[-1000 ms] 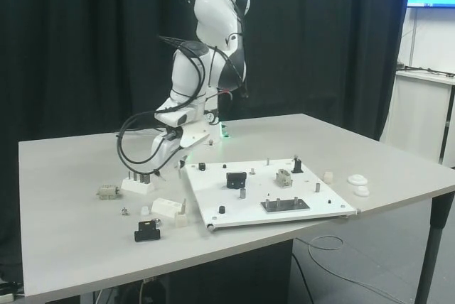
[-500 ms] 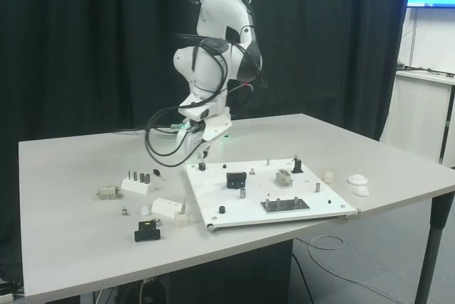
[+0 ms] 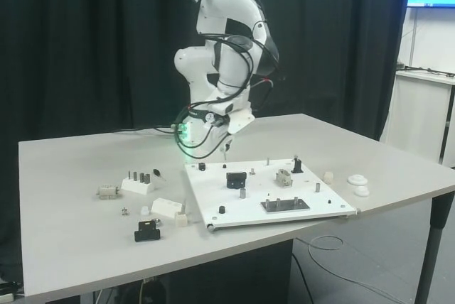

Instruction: Insert round peg 1.

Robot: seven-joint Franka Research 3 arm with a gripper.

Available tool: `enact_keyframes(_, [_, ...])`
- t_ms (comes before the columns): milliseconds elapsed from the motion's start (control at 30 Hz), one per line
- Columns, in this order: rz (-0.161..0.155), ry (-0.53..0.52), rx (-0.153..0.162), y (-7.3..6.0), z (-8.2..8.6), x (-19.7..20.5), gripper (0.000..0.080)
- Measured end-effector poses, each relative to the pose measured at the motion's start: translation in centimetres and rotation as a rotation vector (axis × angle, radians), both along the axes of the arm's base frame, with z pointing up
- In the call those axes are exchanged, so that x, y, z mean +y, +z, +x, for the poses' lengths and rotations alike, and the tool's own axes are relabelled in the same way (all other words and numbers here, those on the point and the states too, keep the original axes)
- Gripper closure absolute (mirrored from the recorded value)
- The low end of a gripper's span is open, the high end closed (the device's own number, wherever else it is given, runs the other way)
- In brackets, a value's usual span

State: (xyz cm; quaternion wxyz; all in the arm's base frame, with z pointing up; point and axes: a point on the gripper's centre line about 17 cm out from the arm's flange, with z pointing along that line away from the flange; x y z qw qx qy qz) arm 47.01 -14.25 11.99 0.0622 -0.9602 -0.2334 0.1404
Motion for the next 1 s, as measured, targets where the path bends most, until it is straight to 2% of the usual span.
enact_keyframes(267, [0.002,0.011,0.005,-0.1,-1.1,3.8,0.0773])
enact_keyframes(533, [-0.007,0.041,-0.007,-0.5,-2.1,7.4,0.0773])
enact_keyframes(1000, [-0.078,0.067,-0.060,-1.5,-3.7,10.7,0.0773])
